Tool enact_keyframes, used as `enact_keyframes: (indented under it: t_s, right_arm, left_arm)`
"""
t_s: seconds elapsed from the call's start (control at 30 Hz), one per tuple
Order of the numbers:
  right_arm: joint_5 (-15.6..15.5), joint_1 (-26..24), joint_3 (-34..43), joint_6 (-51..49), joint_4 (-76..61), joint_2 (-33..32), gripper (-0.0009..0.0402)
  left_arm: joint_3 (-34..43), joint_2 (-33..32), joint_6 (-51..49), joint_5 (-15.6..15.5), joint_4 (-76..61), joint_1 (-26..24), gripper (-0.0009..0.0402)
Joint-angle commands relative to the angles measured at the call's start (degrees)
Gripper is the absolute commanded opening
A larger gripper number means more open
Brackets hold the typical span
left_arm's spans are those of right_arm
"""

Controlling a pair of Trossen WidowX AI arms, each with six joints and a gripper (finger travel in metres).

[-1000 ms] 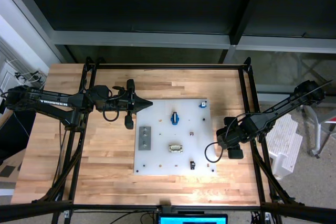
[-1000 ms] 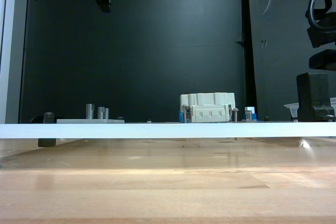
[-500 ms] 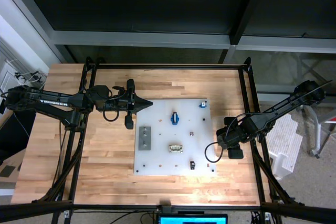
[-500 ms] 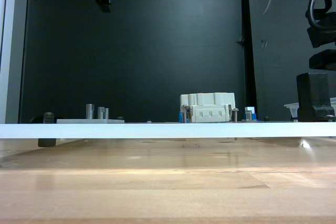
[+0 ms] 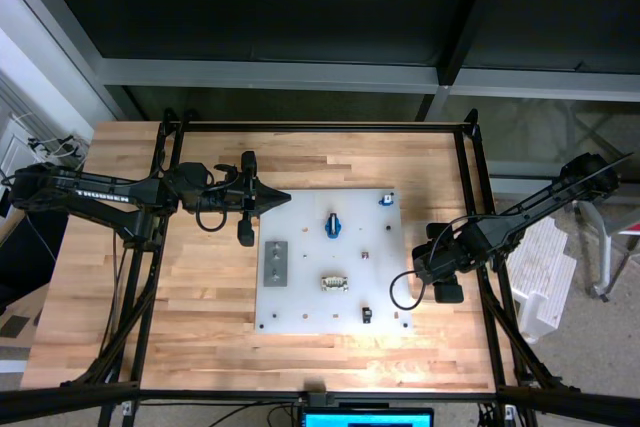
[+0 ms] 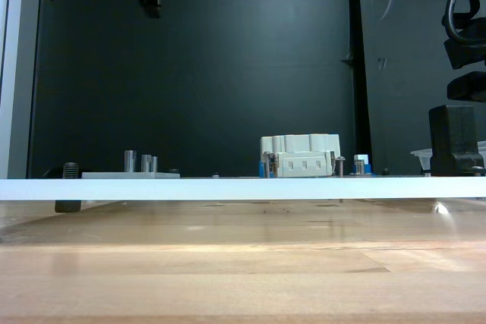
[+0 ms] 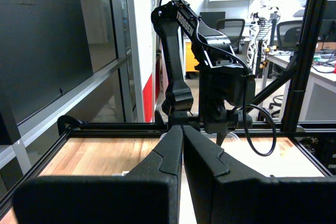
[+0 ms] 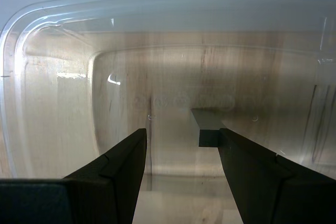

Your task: Pick the 16mm bar and install on taskboard

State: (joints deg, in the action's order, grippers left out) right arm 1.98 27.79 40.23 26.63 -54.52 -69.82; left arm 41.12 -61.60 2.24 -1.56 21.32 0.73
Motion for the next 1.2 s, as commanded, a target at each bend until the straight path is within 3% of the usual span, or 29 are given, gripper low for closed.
enact_keyframes:
  t_s: [0.03,1.2]
  right_arm:
    - [0.0,0.0,0.0,0.0,0.0,0.0,0.0190]
    - [2.2,-2.1,0.0,-0.1,-0.9,1.4,0.0169]
  left_arm:
    - [0.0,0.0,0.0,0.0,0.0,0.0,0.0000]
    - [0.0,0.0,0.0,0.0,0.0,0.0,0.0000]
